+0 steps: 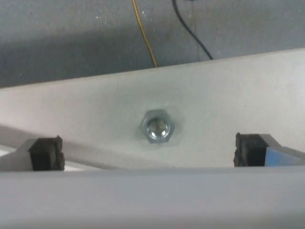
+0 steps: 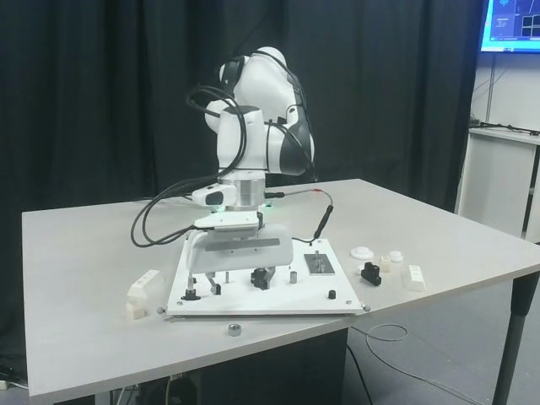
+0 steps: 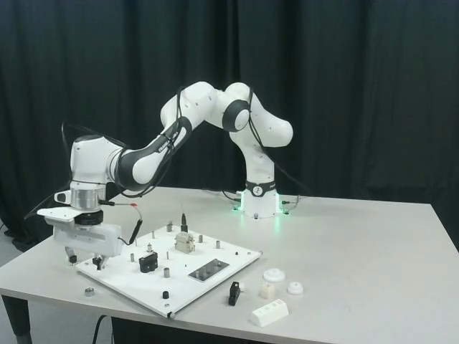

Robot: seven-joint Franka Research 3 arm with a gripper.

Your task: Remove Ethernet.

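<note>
My gripper (image 1: 147,151) is open, with the black pads (image 1: 46,153) set wide apart and nothing between them. In the room views the gripper (image 2: 205,289) (image 3: 84,261) hangs low over the front corner of the white task board (image 2: 278,302) (image 3: 215,252). A small black plug-like part (image 2: 261,277) (image 3: 148,262) stands on the board a short way from the gripper. I cannot tell which part is the Ethernet plug. A metal nut (image 1: 159,126) (image 2: 234,329) (image 3: 89,291) lies on the grey table just off the board's edge, centred between the fingers in the wrist view.
Pegs, a grey plate (image 2: 318,263) and a black knob (image 2: 332,294) stand on the board. Loose white parts (image 2: 413,276) (image 3: 270,312) and a black piece (image 3: 234,293) lie on the table beside it, and a white block (image 2: 143,293) on the other side. Cables hang past the table edge.
</note>
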